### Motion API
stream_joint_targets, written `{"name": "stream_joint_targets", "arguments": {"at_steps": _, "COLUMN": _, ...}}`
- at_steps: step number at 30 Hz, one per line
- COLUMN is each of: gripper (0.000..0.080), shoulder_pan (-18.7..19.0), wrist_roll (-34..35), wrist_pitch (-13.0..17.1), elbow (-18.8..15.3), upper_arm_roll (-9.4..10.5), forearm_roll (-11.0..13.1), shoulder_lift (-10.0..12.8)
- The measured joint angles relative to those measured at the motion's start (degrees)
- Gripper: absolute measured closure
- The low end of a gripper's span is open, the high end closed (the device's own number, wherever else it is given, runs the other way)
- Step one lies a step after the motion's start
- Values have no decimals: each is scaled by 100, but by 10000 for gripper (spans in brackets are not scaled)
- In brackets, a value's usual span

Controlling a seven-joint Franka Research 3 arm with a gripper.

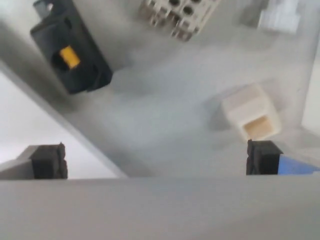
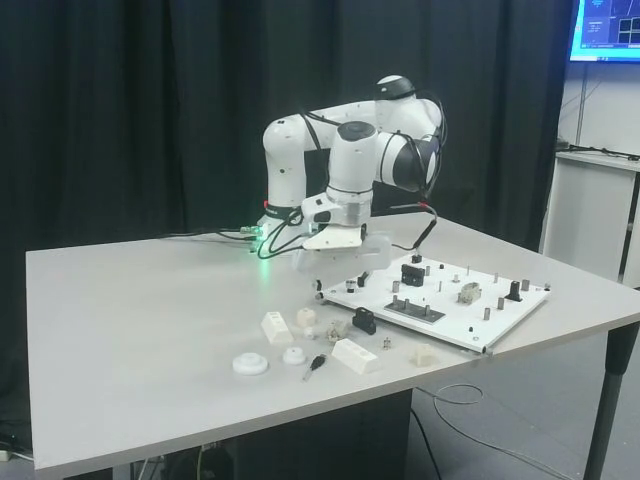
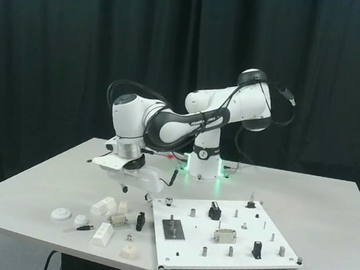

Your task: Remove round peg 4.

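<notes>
Black curtains behind a grey table [image 3: 327, 202]; a white board [image 3: 228, 261] with pegs lies on it.

Which upright is round peg 4 cannot be told; several small pegs [image 3: 231, 250] stand on the board, all well apart from the gripper [image 1: 155, 160], out past it on the side away from the loose parts. The gripper hangs above the table just beside the board's near corner, its black fingertips [image 1: 261, 157] spread wide with nothing between them. Below it, in the wrist view, lie a black connector [image 1: 72, 47], a white block [image 1: 251, 112] and a pale terminal block [image 1: 177, 15]. More loose white parts [image 3: 102, 233] sit on the table near the gripper, off the board. The arm's base [image 3: 204, 166] glows green.
</notes>
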Motion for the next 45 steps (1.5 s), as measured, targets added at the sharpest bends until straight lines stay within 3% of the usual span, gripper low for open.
{"name": "stream_joint_targets", "arguments": {"at_steps": 11, "gripper": 3, "shoulder_pan": 683, "wrist_roll": 661, "wrist_pitch": 6, "elbow": -647, "upper_arm_roll": -192, "forearm_roll": 257, "shoulder_lift": -72}}
{"name": "stream_joint_targets", "arguments": {"at_steps": 24, "gripper": 3, "shoulder_pan": 1550, "wrist_roll": 1415, "wrist_pitch": 314, "elbow": -1186, "upper_arm_roll": -315, "forearm_roll": 291, "shoulder_lift": -153}}
{"name": "stream_joint_targets", "arguments": {"at_steps": 45, "gripper": 3, "shoulder_pan": 2530, "wrist_roll": 2671, "wrist_pitch": 896, "elbow": -1701, "upper_arm_roll": -232, "forearm_roll": 559, "shoulder_lift": -232}}
